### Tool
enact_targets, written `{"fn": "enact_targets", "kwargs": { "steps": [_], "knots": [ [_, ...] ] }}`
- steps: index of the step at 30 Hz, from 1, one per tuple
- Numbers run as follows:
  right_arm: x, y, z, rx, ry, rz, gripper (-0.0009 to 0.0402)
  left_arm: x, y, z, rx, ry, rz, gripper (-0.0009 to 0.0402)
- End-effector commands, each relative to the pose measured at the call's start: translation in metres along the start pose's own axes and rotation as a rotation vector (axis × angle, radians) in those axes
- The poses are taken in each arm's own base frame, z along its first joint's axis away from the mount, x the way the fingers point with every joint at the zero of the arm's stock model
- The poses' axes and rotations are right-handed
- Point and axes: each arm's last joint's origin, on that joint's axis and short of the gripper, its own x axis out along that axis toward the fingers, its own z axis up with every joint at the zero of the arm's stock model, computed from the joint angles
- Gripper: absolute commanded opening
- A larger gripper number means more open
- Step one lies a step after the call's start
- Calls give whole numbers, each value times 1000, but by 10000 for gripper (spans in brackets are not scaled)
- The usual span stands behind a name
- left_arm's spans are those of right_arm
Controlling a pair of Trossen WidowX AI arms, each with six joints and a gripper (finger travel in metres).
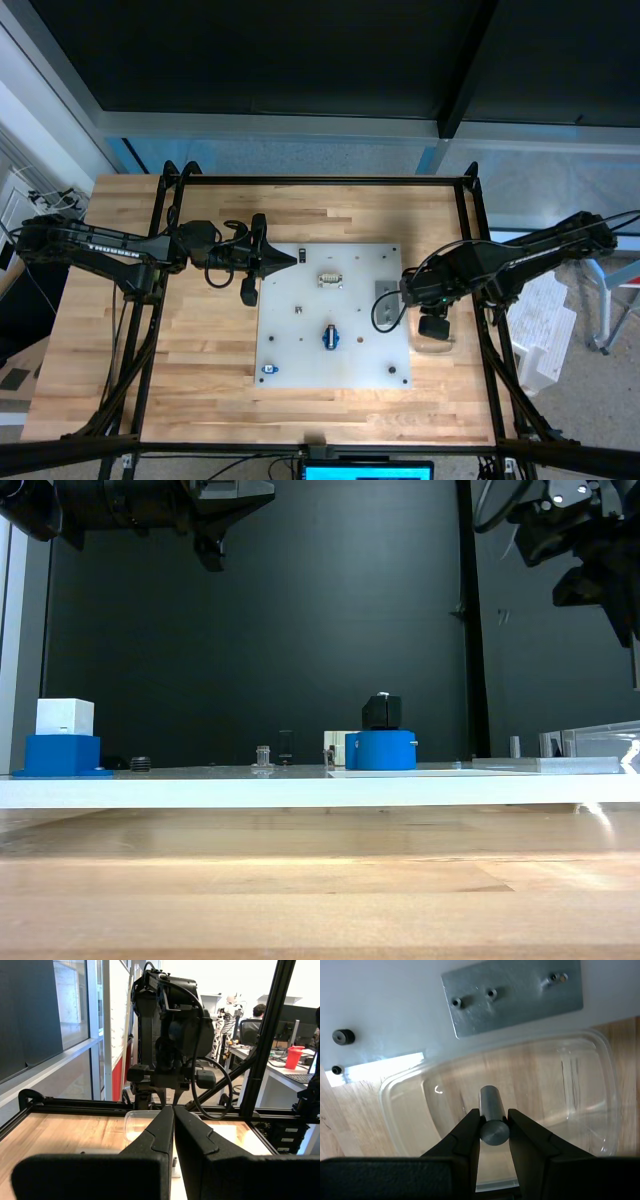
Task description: Pick the 16mm cylinder and install on the taskboard
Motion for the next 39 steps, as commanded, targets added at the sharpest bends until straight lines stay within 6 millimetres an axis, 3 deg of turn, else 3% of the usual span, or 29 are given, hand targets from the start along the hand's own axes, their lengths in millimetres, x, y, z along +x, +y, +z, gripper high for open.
{"fn": "enact_targets", "kwargs": {
  "steps": [1, 20, 39],
  "knots": [
    [-1, 6, 10, -12, 3, -1, 12, 0, 0, 0, 0, 0, 0, 0],
    [4, 38, 61, -85, 2, -5, 12, 0, 0, 0, 0, 0, 0, 0],
    [19, 56, 75, -209, -10, 6, 12, 0, 0, 0, 0, 0, 0, 0]
  ]
}}
